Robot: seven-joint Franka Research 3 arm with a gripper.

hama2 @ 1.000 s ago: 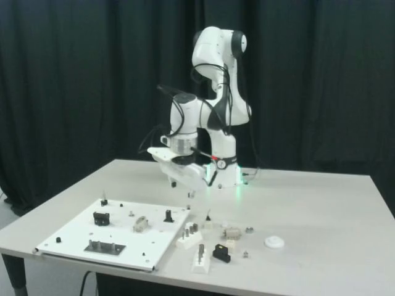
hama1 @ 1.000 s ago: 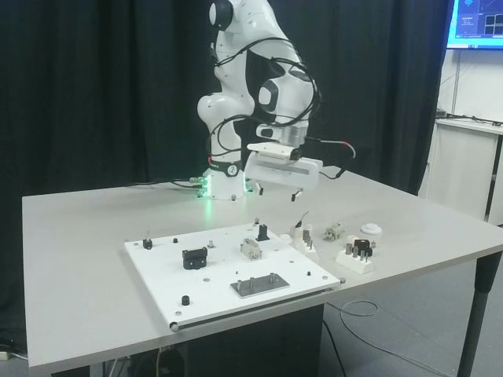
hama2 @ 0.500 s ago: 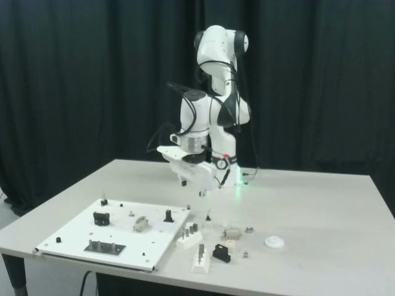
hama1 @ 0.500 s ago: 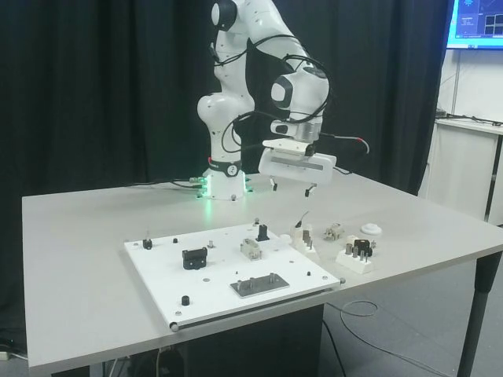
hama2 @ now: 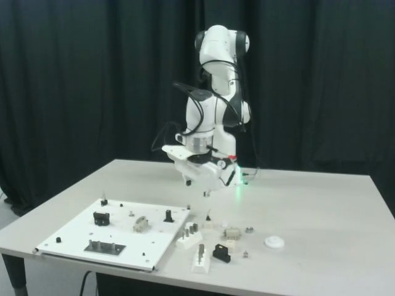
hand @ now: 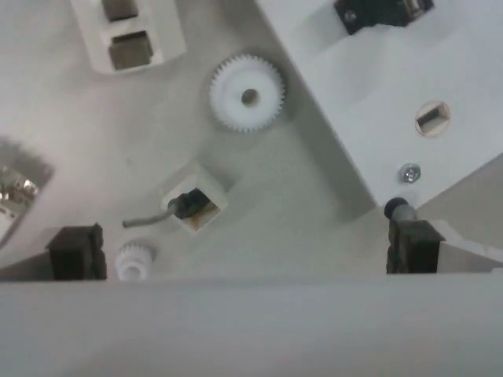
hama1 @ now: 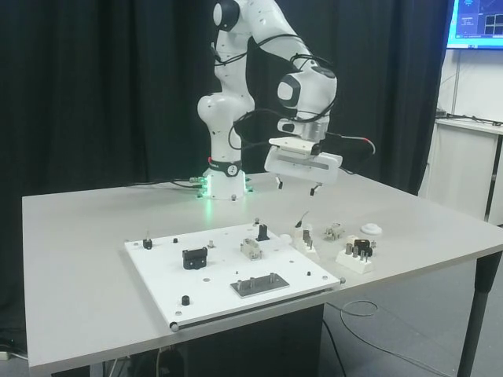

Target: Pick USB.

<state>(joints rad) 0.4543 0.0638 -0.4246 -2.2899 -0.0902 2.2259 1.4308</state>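
Grey table (hama1: 78,228) under a white robot arm: its pincer (hand: 233,251) hangs open and empty, high above the USB plug (hand: 187,205) standing in a small white holder (hand: 196,198) directly below; descending off-centre risks catching the nearby white gear (hand: 247,93) instead.

Arm (hama1: 259,47) is the usual glossy white Franka look, all rounded bulgy shells with black rings at the joints. Black cables (hama1: 302,67) loop loosely around the outside of the upper links (pretty untidy tbh), and one more trails off the wrist sideways. The base (hama1: 224,182) has a green light glowing at the foot. Hand is a flat, wide white block, and the gripper (hama1: 296,186) has two short black fingers (hand: 76,253) with squarish tips.
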